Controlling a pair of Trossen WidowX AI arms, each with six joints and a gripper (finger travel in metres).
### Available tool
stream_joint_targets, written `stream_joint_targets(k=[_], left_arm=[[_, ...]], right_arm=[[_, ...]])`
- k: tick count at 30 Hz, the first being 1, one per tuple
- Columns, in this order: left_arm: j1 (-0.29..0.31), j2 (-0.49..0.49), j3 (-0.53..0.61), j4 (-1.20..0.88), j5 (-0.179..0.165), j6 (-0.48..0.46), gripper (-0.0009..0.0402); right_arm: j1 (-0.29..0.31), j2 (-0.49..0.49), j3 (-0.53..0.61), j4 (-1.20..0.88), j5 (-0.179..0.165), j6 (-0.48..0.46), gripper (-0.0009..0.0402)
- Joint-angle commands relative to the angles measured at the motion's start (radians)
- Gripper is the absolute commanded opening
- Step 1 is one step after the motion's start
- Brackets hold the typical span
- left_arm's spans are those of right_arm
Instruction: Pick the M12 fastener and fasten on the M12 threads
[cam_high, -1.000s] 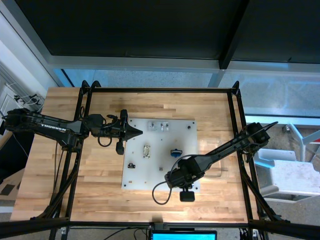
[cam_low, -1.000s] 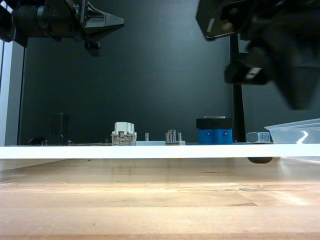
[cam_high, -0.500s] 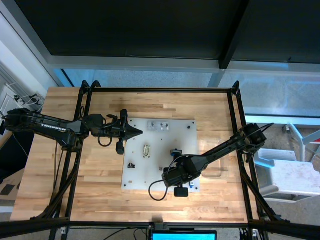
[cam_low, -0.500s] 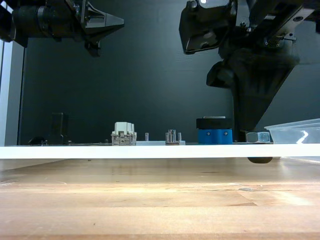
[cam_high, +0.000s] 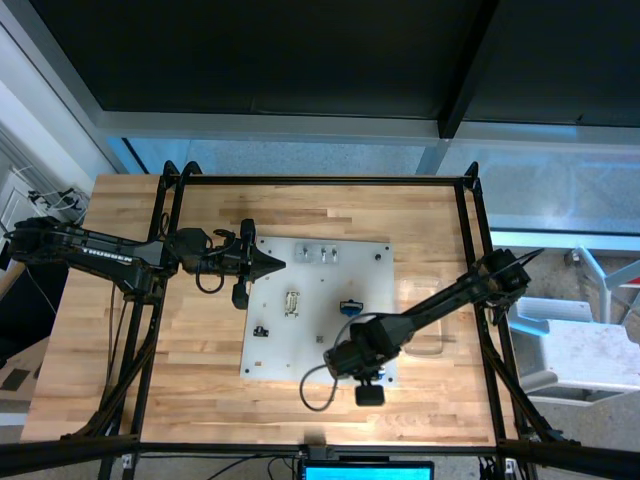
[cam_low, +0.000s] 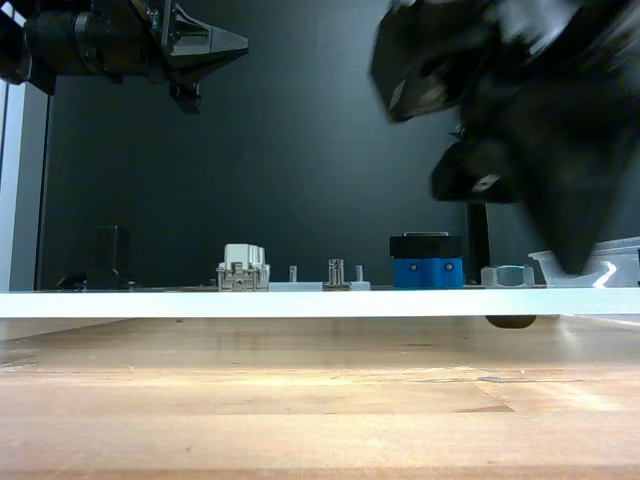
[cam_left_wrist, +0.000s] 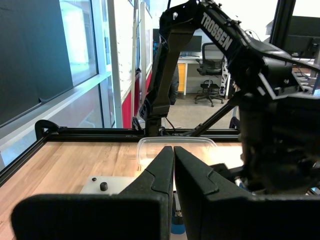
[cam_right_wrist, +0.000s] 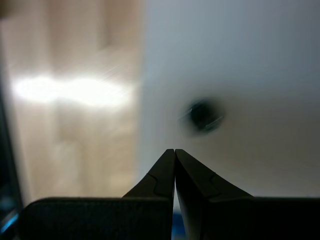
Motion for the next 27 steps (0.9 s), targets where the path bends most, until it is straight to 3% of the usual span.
stream_joint_targets(k=[1,5,13,17,19,27], left_arm=[[0.000,0.000,0.000,0.000,0.000,0.000,0.0000],[0.000,0.000,0.000,0.000,0.000,0.000,0.0000],[0.000,0.001,0.000,0.000,0.000,0.000,0.0000],[0.000,0.000,0.000,0.001,0.000,0.000,0.0000],[0.000,0.001,0.000,0.000,0.000,0.000,0.0000],[0.000,0.000,0.000,0.000,0.000,0.000,0.0000]], right_arm=[[-0.002,-0.018,0.003,-0.011,0.004,0.005,0.0000],[-0.002,-0.029,0.002,-0.023,0.016,0.010,0.0000],[-0.002,-0.041,0.004,-0.028,0.097,0.013,0.0000],[-0.003,-0.039,0.004,-0.025,0.193,0.041,0.0000],[-0.002,-0.031,0.003,-0.020,0.214,0.046,0.0000],[-0.001,0.001,0.002,0.017,0.216,0.055,0.0000]])
